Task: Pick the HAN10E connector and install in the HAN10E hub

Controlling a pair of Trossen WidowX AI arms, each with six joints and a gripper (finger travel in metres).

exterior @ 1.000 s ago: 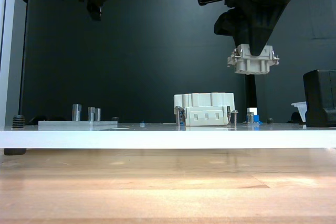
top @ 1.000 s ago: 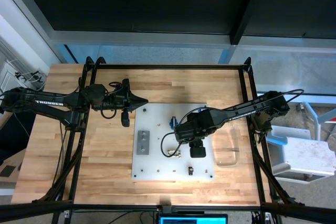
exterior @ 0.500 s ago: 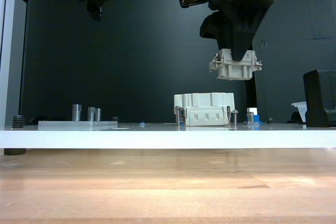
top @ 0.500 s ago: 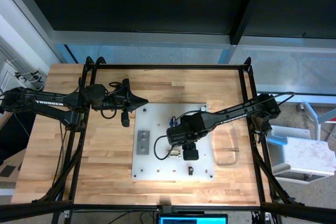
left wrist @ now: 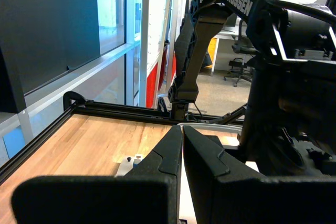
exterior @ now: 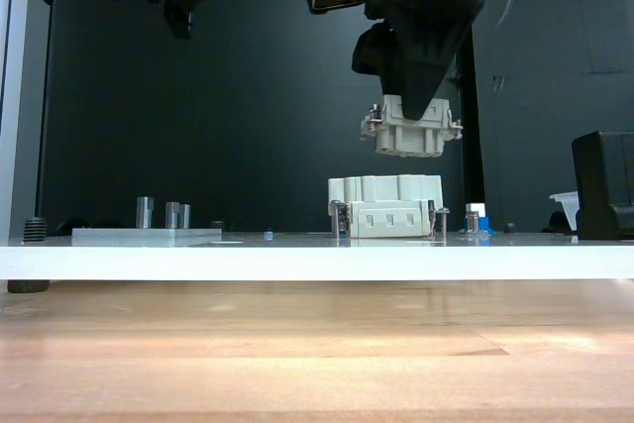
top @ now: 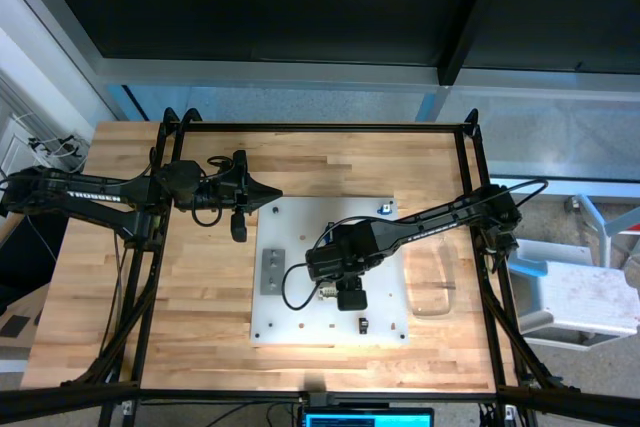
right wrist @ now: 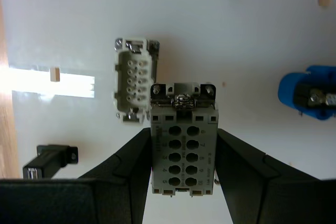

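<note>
My right gripper (exterior: pixel 414 106) hangs over the white board, shut on the HAN10E connector (exterior: pixel 411 134), a beige block with two rows of numbered holes (right wrist: pixel 184 153). Its black fingers (right wrist: pixel 134 156) press the connector's long sides. The HAN10E hub (exterior: pixel 386 207), a beige socket with metal end tabs, stands on the board just below. A small gap separates the two, and the connector sits slightly right of the hub's centre. In the right wrist view the hub (right wrist: pixel 134 80) is offset beside the connector. From above, the right gripper (top: pixel 338 275) covers most of the hub. My left gripper (top: pixel 268 192) is shut and parked high, beyond the board's left corner.
A grey metal block with pegs (top: pixel 272 270) lies on the left of the white board (top: pixel 300 332). A blue part (right wrist: pixel 307 93) and a small black part (right wrist: pixel 50 158) stand near the hub. A clear tray (top: pixel 435 282) sits to the right of the board.
My right gripper has carried the connector leftward and lower, from right of the hub to just above it. The left arm has not moved.
</note>
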